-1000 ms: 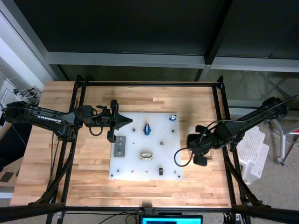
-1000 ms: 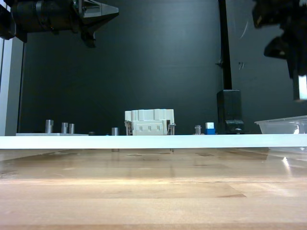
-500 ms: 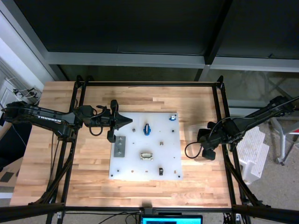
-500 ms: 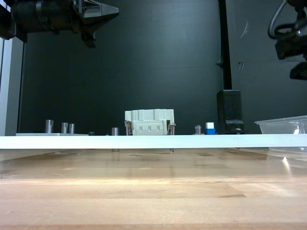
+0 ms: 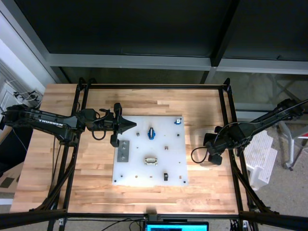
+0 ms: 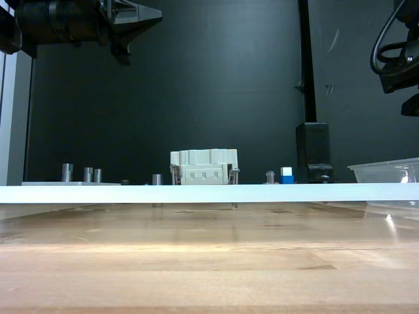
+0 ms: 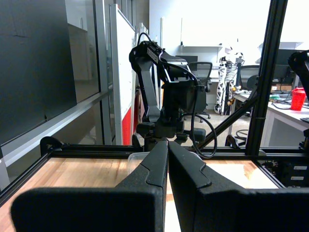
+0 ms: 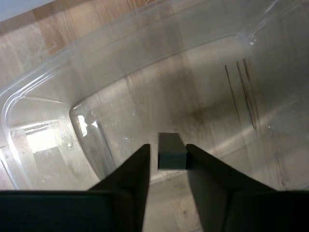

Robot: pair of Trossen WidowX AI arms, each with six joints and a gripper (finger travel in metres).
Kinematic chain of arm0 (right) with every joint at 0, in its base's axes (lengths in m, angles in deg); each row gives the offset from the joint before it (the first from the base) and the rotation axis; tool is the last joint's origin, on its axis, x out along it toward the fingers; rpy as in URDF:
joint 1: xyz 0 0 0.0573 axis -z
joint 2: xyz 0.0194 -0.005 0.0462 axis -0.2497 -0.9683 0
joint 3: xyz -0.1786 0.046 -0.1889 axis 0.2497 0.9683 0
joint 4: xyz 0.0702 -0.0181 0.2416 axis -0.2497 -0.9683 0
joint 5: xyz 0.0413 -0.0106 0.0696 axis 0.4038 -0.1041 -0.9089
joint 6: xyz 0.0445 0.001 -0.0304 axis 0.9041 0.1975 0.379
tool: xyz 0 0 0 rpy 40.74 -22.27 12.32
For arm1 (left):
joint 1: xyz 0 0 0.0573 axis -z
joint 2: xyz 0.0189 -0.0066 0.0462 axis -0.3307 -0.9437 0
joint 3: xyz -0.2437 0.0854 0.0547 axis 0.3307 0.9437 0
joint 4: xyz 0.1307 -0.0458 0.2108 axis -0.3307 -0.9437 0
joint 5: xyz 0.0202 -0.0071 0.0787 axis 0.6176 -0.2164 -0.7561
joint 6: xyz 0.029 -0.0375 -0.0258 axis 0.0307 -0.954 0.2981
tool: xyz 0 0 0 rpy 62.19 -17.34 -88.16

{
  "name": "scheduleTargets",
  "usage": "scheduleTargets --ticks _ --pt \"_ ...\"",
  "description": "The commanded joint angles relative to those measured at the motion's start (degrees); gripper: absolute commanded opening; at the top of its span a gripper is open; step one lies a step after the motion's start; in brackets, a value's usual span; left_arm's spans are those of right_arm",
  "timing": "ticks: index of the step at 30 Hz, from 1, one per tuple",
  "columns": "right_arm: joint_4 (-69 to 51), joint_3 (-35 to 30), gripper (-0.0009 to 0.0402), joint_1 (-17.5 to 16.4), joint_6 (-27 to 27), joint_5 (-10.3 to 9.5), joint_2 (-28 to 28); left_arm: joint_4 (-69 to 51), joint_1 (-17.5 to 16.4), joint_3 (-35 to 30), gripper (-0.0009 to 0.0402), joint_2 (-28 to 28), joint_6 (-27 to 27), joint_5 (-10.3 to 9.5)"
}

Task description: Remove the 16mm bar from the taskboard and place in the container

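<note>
Right end effector (image 8: 167, 148) gripping 16mm bar (image 8: 172, 155) over container (image 8: 38, 92); left end effector (image 7: 167, 141) clenched, aloft.

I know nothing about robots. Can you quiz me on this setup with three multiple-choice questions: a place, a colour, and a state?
1. Where is the right gripper? A over the clear tub; B inside a drawer; C beside a sink.
2. What colour is the knob on the white board? A red; B blue; C yellow.
3. The fingers of the left gripper are: A spread wide; B gripping a cup; C closed together.

1 A: the tub's floor shows below it, the small bar between its fingers.
2 B: blue against white.
3 C: no gap shows; it hovers above the board's far-left corner.
</note>
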Motion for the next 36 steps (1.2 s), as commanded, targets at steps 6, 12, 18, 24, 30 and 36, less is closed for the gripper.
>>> scheduleTargets --ticks 6,12,18,24,30,36 --pt "0.85 -0.02 0.0217 0.00 0.52 0.02 -0.22 0.00 -0.02 0.00 0.0000 0.00 0.00 0.02" --pt "0.96 -0.07 0.0253 0.00 0.50 0.48 -0.20 0.00 0.00 0.00 0.0000 0.00 0.00 0.02" --pt "0.74 -3.63 0.0245 1.16 -3.39 0.72 0.35 0.00 0.00 0.00 0.0000 -0.02 0.00 0.02" --pt "2.01 -11.06 0.0216 5.35 -14.27 6.78 0.81 -0.02 0.00 0.00 0.0000 -0.02 0.00 0.02" --pt "15.21 -13.88 0.0166 9.86 -25.99 6.80 0.81 0.00 0.00 0.00 0.0000 -0.02 0.00 0.02" --pt "32.17 -13.77 0.0104 15.26 -35.06 4.74 0.76 0.00 -0.02 0.00 0.0000 -0.02 0.02 0.02"
